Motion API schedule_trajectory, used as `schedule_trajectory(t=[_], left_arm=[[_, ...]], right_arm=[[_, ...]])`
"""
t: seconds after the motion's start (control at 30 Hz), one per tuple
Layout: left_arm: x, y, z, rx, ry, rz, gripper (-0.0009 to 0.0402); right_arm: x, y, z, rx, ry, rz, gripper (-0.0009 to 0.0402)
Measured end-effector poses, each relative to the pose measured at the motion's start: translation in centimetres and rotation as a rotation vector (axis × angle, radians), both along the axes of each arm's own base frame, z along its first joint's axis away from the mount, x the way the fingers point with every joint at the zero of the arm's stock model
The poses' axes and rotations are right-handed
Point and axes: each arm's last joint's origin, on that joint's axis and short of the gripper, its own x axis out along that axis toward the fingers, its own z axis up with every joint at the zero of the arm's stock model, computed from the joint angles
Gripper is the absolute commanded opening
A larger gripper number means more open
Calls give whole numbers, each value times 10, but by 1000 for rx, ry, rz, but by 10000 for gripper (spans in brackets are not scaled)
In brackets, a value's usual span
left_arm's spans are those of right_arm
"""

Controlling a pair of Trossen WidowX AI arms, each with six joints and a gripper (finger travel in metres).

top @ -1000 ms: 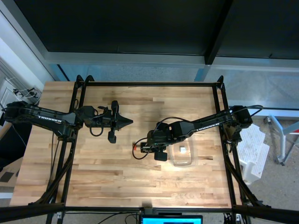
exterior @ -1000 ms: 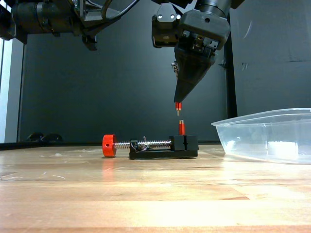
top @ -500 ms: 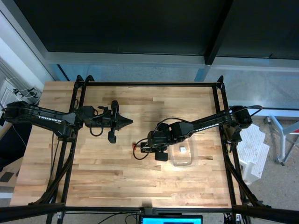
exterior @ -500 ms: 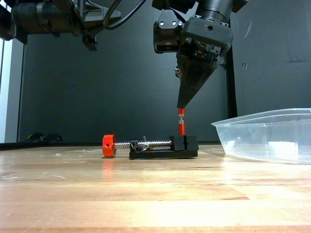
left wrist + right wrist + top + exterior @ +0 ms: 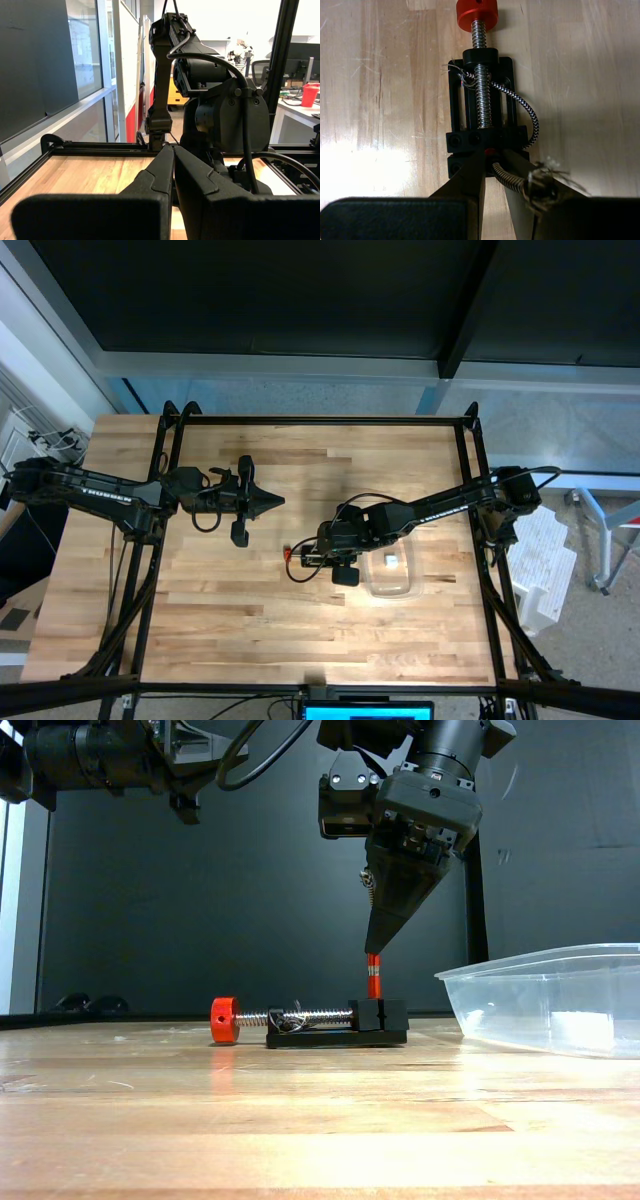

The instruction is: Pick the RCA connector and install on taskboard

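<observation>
Right gripper (image 5: 372,951) above table middle, clenched on RCA connector (image 5: 372,961), upright, touching red post (image 5: 373,985) atop taskboard (image 5: 335,1020). Left gripper (image 5: 173,150) clenched, empty, high nearer table's left edge.

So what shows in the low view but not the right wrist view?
Only the low view: the clear tray, and how upright the RCA connector stands. Only the right wrist view: the braided cable's loop beside the screw. Both: the taskboard, its red knob, the right end effector shut on the RCA connector. The left end effector, shut, is parked at left.
</observation>
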Motion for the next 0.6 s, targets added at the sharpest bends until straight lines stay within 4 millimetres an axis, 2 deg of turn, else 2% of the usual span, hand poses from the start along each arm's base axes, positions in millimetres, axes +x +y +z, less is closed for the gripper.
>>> schedule_trajectory(t=[0.6], left_arm=[[0,0,0,0,0,0,0]], right_arm=[[2,0,-7,-3,14,0,0]])
